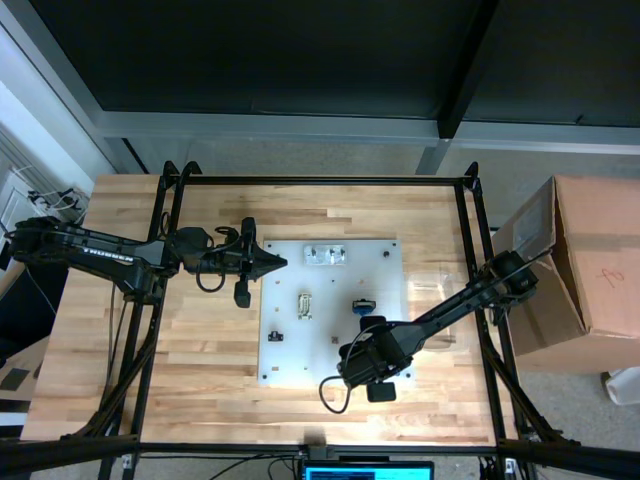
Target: Pick the M12 nut and place it on its threads and fasten
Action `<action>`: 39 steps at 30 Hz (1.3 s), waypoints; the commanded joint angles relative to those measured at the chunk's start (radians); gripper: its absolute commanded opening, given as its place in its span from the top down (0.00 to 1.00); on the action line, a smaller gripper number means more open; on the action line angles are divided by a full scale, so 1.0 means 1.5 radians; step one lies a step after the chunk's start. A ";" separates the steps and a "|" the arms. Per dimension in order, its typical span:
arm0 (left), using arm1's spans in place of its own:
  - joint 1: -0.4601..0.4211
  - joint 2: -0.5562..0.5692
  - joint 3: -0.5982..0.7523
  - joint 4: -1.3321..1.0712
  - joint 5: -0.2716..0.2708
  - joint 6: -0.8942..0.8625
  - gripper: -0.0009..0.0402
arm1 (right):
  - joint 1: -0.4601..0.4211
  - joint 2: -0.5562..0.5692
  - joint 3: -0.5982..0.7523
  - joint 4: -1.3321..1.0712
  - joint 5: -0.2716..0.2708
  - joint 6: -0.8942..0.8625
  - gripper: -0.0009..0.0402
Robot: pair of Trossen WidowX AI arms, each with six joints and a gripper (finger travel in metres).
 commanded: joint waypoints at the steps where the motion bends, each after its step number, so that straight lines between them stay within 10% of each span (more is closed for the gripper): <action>1: 0.000 0.000 0.000 0.000 0.000 0.000 0.98 | 0.004 -0.002 0.000 0.008 -0.112 -0.037 0.98; 21: 0.000 0.000 0.000 0.001 0.000 0.000 0.98 | 0.007 -0.027 -0.002 -0.021 0.091 -0.008 0.98; 27: 0.000 0.000 0.000 0.000 0.000 0.000 0.98 | 0.011 -0.009 -0.011 0.006 0.076 -0.010 0.98; 33: 0.000 0.000 0.000 0.000 0.000 0.000 0.98 | 0.013 -0.010 -0.013 0.024 -0.106 -0.055 0.98; 39: 0.000 0.000 0.000 0.000 0.000 0.000 0.98 | 0.013 -0.013 -0.013 0.020 -0.072 -0.047 0.98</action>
